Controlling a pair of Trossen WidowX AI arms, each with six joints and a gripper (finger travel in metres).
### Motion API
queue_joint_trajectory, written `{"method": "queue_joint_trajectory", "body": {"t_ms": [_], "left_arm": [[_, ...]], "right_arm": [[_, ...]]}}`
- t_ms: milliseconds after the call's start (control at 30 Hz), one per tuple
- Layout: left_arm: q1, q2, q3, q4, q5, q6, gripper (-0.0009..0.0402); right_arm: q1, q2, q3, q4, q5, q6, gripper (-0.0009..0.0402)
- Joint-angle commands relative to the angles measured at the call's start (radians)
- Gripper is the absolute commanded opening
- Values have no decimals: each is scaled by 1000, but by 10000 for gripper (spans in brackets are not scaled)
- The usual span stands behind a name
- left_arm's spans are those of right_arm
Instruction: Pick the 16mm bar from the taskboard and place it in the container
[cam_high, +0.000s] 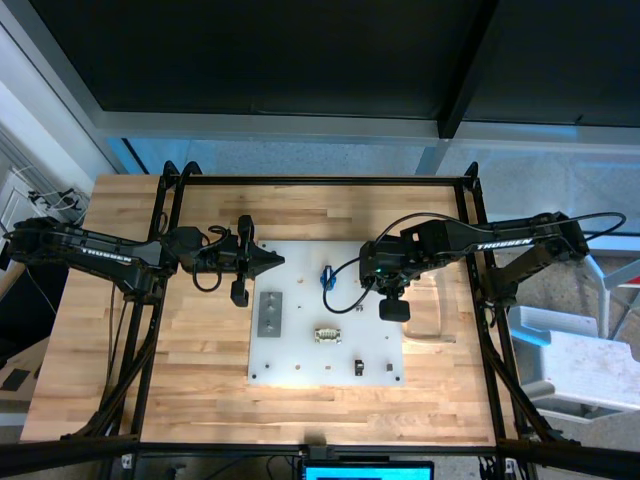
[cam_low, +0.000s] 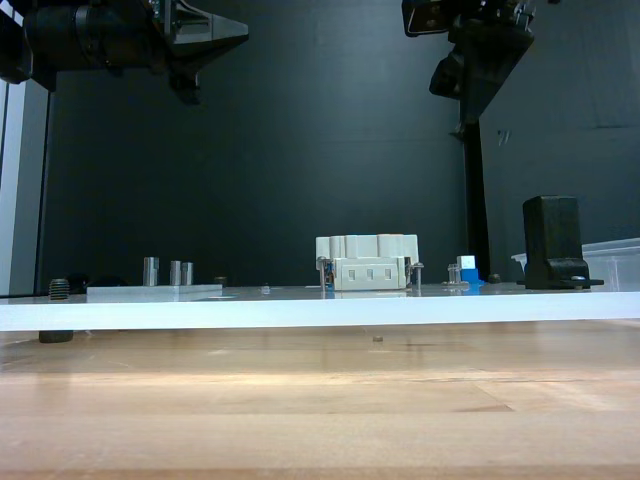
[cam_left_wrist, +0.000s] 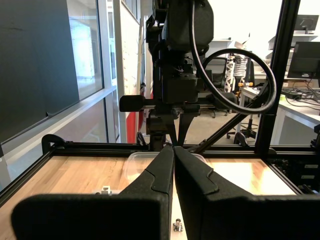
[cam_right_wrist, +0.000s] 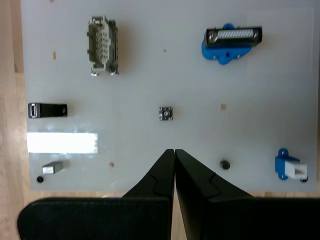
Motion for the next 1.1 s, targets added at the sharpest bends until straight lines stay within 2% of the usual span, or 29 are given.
{"method": "queue_joint_trajectory", "body": {"t_ms": [33, 300, 433, 667, 1100], "left_arm": [[0, 0, 0, 0, 0, 0, 0], [0, 0, 0, 0, 0, 0, 0], [0, 0, 0, 0, 0, 0, 0], [0, 0, 0, 0, 0, 0, 0], [0, 0, 0, 0, 0, 0, 0]], "right_arm": [[21, 16, 19, -12, 1, 14, 0], [86, 16, 16, -32, 7, 79, 0], [139, 31, 16, -55, 54, 119, 0], [214, 48, 15, -61, 53, 178, 0], [304, 84, 14, -58, 53, 264, 0]]}}
